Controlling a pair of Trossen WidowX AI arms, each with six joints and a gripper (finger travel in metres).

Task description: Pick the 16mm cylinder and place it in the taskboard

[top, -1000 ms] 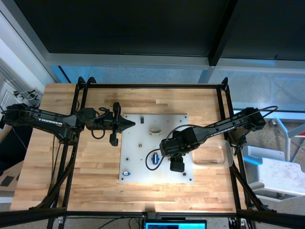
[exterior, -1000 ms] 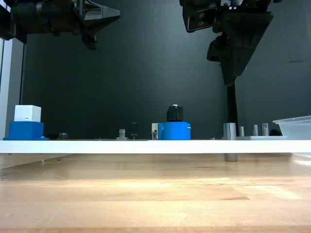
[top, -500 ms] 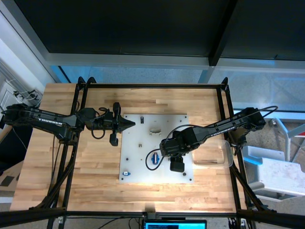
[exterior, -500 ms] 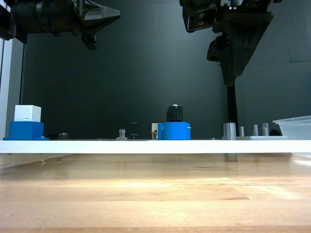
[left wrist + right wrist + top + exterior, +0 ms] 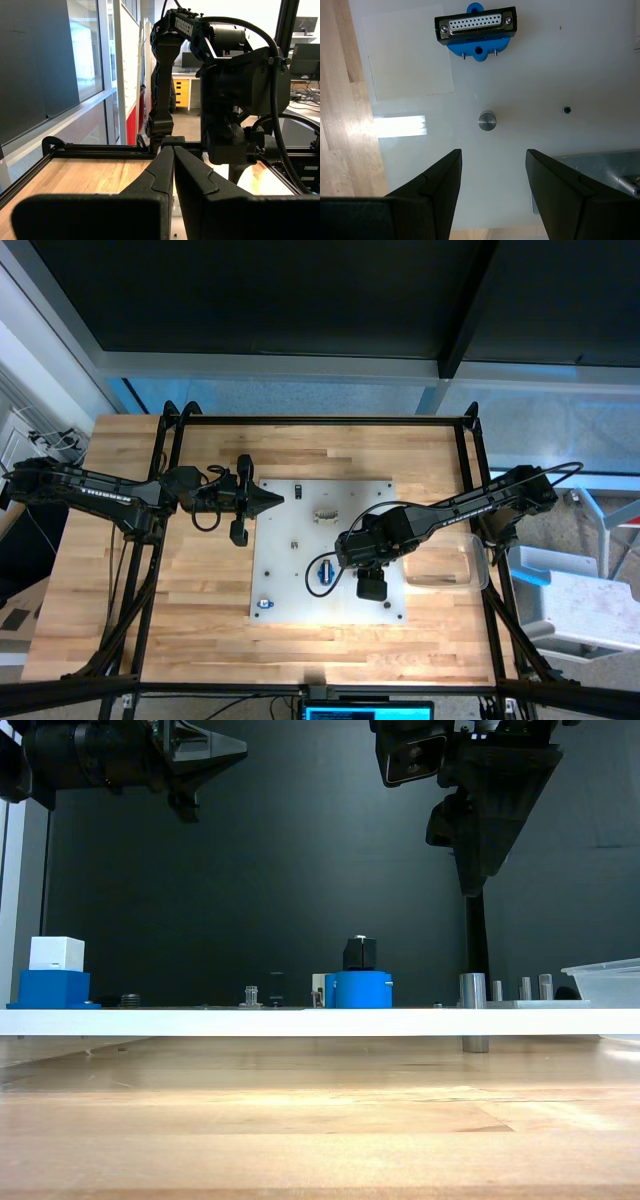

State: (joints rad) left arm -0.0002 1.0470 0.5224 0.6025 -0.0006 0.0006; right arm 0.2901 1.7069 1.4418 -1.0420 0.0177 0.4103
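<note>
Wooden counter (image 5: 200,590) carrying the white taskboard (image 5: 290,585). The right gripper (image 5: 492,152) hangs well above the board, its fingers spread wide and empty. The left gripper (image 5: 173,150) is raised above the board's left edge, fingers pressed together, holding nothing. The 16mm cylinder (image 5: 487,121) stands upright in a board hole below the right gripper, near the blue-mounted D-sub connector (image 5: 476,30).

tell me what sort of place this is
Probably a robotics lab: a taskboard on a wooden table, the left gripper raised at its left edge, the right gripper above it, glass walls and yellow drawers behind.
</note>
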